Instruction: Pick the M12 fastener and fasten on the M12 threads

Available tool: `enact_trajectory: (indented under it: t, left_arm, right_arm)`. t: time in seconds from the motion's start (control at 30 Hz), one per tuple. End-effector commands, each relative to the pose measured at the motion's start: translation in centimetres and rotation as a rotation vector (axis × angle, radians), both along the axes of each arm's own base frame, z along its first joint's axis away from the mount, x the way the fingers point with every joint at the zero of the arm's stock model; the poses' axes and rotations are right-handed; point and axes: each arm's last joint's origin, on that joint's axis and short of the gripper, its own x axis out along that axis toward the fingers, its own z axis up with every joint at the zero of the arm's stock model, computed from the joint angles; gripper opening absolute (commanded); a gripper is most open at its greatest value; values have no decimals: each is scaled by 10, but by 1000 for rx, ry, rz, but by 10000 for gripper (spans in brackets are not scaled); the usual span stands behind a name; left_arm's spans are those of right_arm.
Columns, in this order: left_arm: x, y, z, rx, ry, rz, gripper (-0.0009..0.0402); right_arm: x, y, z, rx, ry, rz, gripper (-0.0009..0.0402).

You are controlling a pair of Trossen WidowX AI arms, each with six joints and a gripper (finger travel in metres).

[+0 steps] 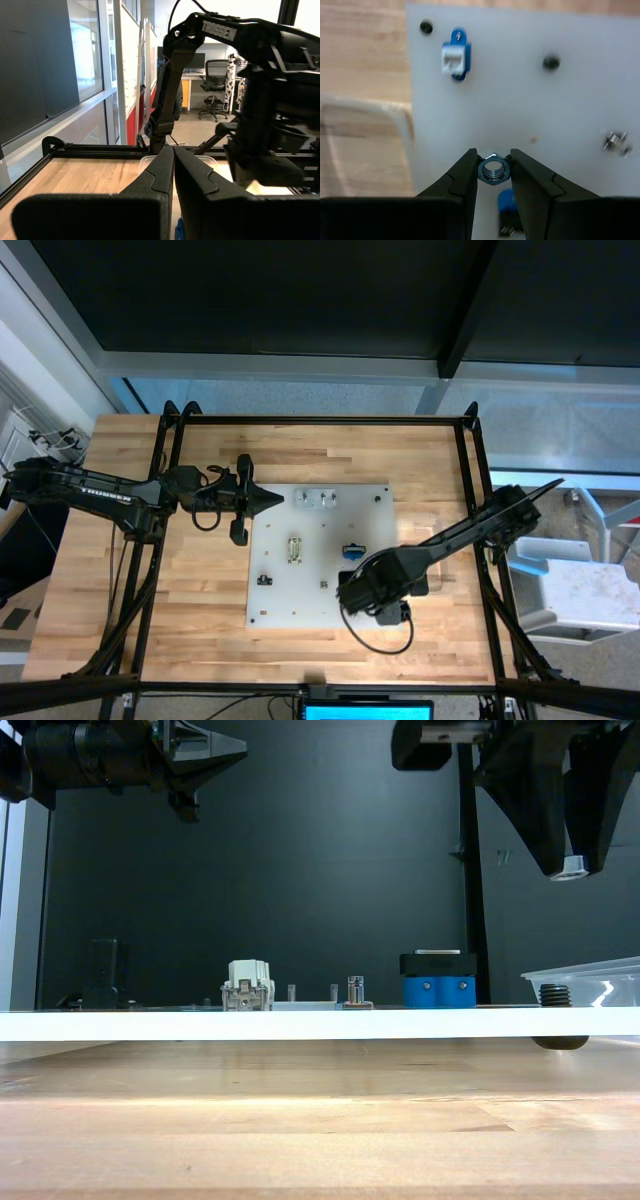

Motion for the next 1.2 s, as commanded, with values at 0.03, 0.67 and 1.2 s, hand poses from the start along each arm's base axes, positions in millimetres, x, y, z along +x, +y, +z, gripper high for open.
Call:
enact_trajectory:
  t: [0.03, 0.67, 1.2]
  left_arm:
    - [0, 0, 0, 0, 0, 0, 0]
    - [0, 0, 0, 0, 0, 0, 0]
    - [0, 0, 0, 0, 0, 0, 0]
  right_arm:
    - [9, 11, -4, 3, -5, 26, 55]
    - [33, 45, -37, 11, -29, 89, 55]
    - [37, 47, -50, -9, -38, 96, 55]
